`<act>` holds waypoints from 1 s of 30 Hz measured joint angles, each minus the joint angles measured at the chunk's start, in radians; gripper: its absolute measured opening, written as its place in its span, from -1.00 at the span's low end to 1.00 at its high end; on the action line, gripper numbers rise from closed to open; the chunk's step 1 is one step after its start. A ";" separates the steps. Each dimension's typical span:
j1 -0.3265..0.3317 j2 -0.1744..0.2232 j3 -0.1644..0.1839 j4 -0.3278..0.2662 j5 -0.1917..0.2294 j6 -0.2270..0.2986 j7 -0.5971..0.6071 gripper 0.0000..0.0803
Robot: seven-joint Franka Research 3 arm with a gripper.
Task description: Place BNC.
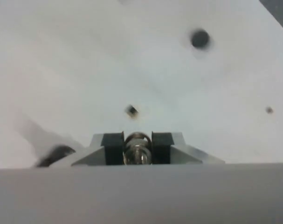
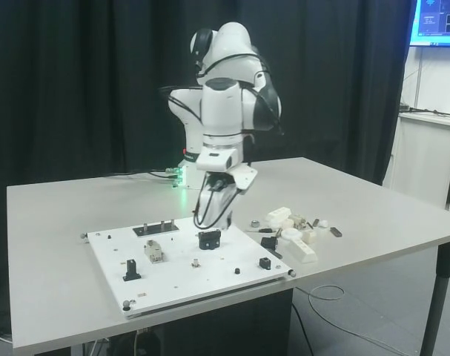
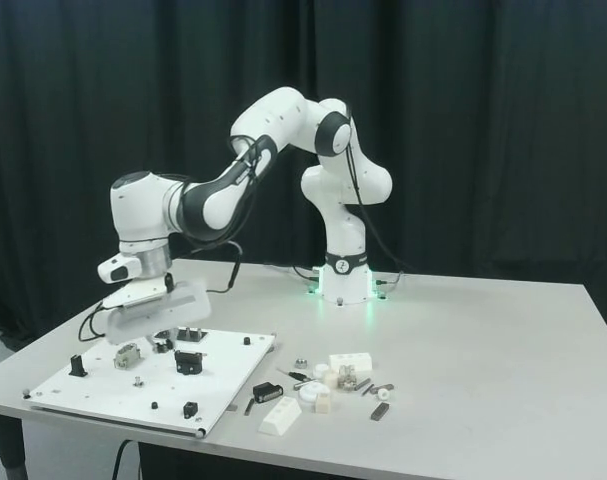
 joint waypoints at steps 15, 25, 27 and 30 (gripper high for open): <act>0.132 -0.035 0.000 -0.041 -0.001 -0.059 0.250 -0.70; 0.247 -0.044 0.000 -0.072 -0.009 -0.054 0.493 -0.70; 0.271 -0.044 0.000 -0.075 -0.015 -0.051 0.539 -0.70; 0.303 -0.044 0.001 -0.078 -0.031 -0.049 0.608 -0.70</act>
